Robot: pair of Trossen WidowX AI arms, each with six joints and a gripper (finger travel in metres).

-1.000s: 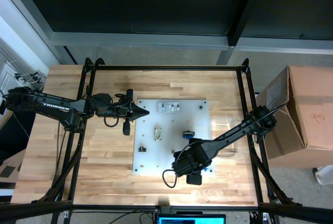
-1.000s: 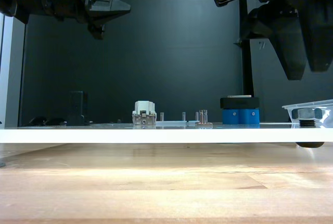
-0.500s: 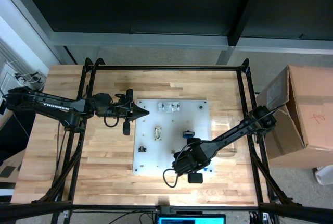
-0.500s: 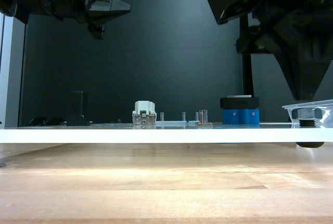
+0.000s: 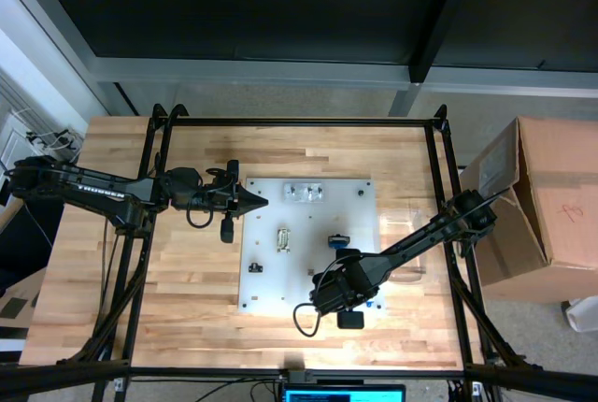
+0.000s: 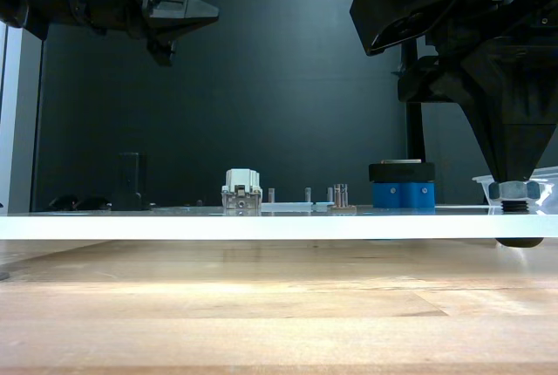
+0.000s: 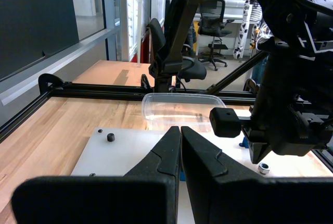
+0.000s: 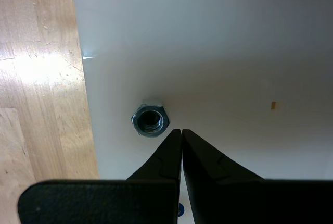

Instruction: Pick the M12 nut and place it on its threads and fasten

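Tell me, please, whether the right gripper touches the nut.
Cannot tell: in the low view the right gripper seems to meet the nut; the right wrist view shows it alongside.

L pincer [image 7: 180, 131] closed | nut [image 7: 264, 168] just below R pincer [image 7: 258, 157] | clear tray [image 7: 182, 110] behind

**Wood table: white board, clear tray, black frame**

Light wooden plank table [image 5: 187, 271]. White task board [image 5: 266, 285] lies flat mid-table, a bit right of centre, its edges square to the table edges, with bare wood showing on all four sides. Clear plastic tray [image 5: 402, 218] sits on the wood just beside the board's right edge, between the board and the right rail. Black frame rails [image 5: 290, 122] run along the table's far edge and down its left and right sides.
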